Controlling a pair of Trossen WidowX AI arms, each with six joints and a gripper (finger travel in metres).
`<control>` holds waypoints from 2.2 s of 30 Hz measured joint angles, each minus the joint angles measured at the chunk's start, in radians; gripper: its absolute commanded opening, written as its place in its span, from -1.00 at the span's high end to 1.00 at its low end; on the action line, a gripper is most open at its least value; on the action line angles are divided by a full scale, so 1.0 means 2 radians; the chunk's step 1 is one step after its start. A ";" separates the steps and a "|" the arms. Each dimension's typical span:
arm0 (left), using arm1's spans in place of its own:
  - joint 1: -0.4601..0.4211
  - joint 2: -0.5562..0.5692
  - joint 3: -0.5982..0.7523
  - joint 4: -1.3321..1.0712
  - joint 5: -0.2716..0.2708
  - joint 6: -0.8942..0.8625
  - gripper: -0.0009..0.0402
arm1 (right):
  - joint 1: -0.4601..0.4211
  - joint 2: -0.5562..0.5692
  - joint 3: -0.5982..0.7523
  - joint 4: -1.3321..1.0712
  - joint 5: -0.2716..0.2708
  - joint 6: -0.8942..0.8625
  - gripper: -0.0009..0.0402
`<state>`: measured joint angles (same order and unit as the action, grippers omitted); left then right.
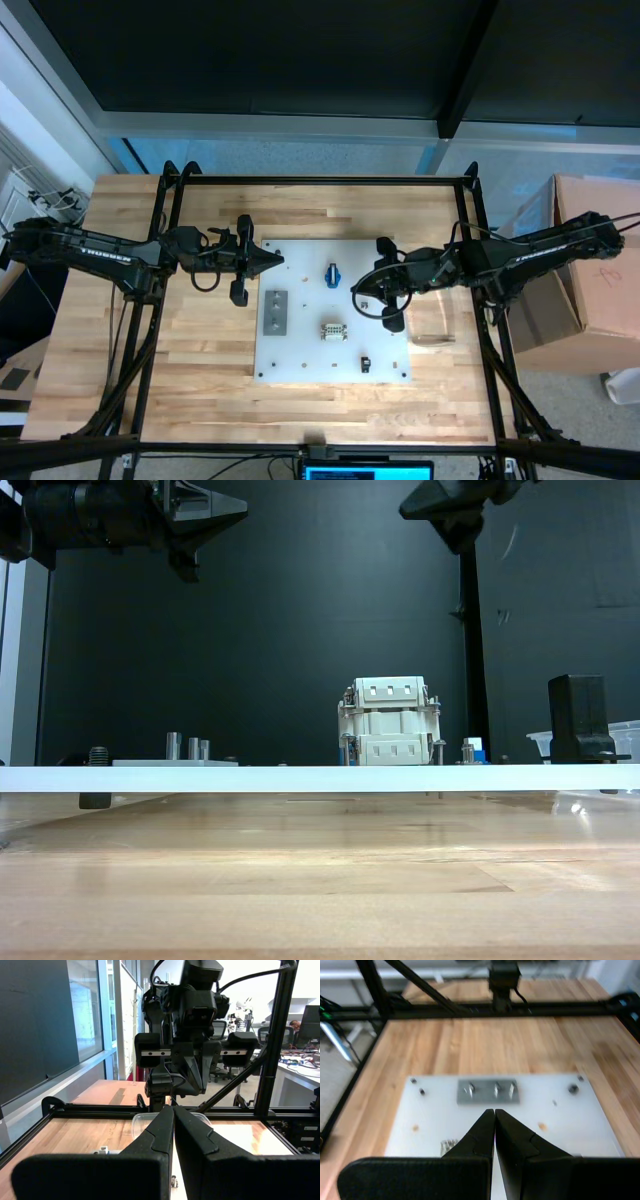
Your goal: Remove the HAN10E connector from the taskboard and place in the container
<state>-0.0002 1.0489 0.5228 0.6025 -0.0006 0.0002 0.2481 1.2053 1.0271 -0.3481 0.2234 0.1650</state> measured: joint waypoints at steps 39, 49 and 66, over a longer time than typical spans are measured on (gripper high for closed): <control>0.000 0.000 0.000 0.000 0.000 0.000 0.96 | 0.027 0.341 0.418 -0.457 -0.047 0.055 -0.02; 0.000 0.000 0.000 0.000 0.000 0.000 0.96 | 0.026 0.382 0.418 -0.446 -0.047 0.058 -0.36; 0.000 0.000 0.000 0.000 0.000 0.000 0.96 | 0.023 0.434 0.413 -0.413 -0.047 0.044 -0.36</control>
<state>-0.0002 1.0489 0.5228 0.6022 -0.0002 0.0002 0.2939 2.0739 1.8538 -1.1740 0.1287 0.2527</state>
